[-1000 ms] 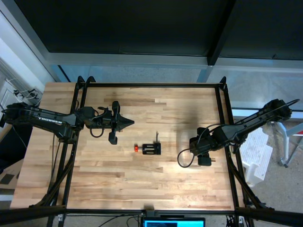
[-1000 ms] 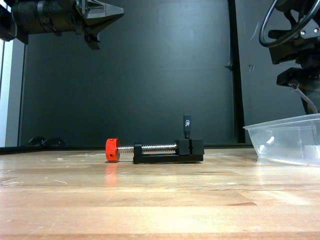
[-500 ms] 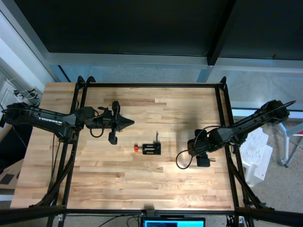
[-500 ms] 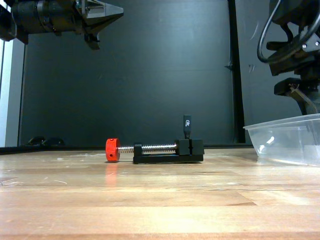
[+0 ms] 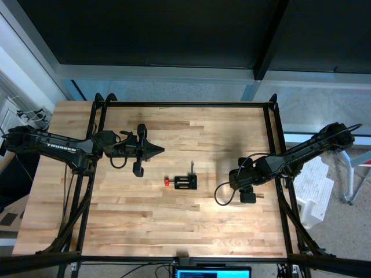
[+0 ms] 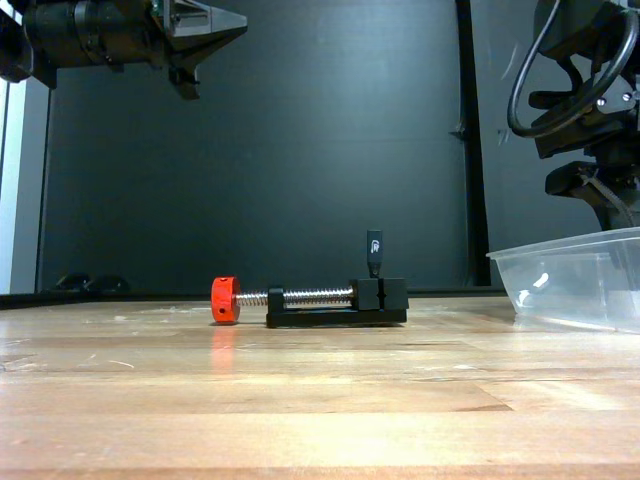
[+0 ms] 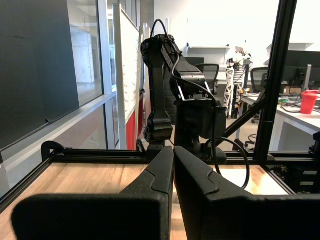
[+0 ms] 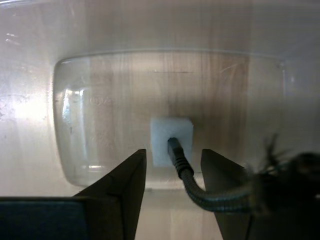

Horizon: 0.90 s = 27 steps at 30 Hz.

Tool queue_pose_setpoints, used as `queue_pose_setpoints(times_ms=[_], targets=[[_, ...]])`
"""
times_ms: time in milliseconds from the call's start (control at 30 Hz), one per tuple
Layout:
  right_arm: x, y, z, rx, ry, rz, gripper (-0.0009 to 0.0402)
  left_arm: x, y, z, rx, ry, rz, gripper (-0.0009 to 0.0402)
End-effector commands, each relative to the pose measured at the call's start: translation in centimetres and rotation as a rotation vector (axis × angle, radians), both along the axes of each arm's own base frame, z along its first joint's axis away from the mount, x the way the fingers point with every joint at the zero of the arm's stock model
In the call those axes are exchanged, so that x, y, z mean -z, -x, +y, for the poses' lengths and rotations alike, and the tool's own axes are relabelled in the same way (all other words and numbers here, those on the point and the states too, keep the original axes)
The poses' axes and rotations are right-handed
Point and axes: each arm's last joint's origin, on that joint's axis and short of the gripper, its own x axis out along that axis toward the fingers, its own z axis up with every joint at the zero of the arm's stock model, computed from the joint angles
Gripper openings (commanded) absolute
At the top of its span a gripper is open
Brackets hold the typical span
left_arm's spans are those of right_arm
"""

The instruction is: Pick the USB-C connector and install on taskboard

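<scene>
The left gripper (image 7: 173, 150) hangs high over the left half of the pale, plank-jointed wooden table (image 5: 174, 231), pointing toward the centre. Its two matte black wedge-shaped fingers are pressed flat against each other along their whole length, with nothing between them. Near the middle of the table, well apart from both arms, sits the taskboard (image 6: 335, 300), a low black rectangular block. A bright threaded metal screw (image 6: 310, 296) runs from it to a round orange-red knob (image 6: 225, 299) at its left end, and a thin black stem (image 6: 374, 252) stands upright on the block. The right gripper (image 8: 173, 152) is over the clear plastic tray (image 8: 56, 100), a glossy thin-walled dish with rounded corners through which the wood grain shows. Its dark tapered fingers (image 8: 131, 170) are spread wide and grasp nothing. The USB-C connector (image 8: 164, 131), a small matte white square block, lies on the tray floor between the two fingertips, with a narrow gap at each side. A short dark stub and a ribbed grey cable (image 8: 192, 187) cross in front of the block. Whether they join it cannot be told.
</scene>
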Motion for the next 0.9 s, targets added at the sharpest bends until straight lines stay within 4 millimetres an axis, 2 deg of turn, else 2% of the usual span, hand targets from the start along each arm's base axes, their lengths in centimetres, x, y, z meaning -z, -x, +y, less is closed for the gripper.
queue_pose_setpoints(times_ms=[33, 600, 900], targets=[[-0.01, -0.03, -0.03, 0.002, 0.007, -0.004, 0.0124, 0.01, -0.01, 0.00, 0.000, 0.000, 0.000, 0.0000], [0.01, -0.01, -0.06, -0.004, 0.010, -0.002, 0.0052, 0.01, -0.01, 0.00, 0.000, 0.000, 0.000, 0.0000], [0.00, 0.00, -0.07, -0.013, 0.012, -0.001, -0.0002, 0.01, -0.01, 0.00, 0.000, 0.000, 0.000, 0.0000]])
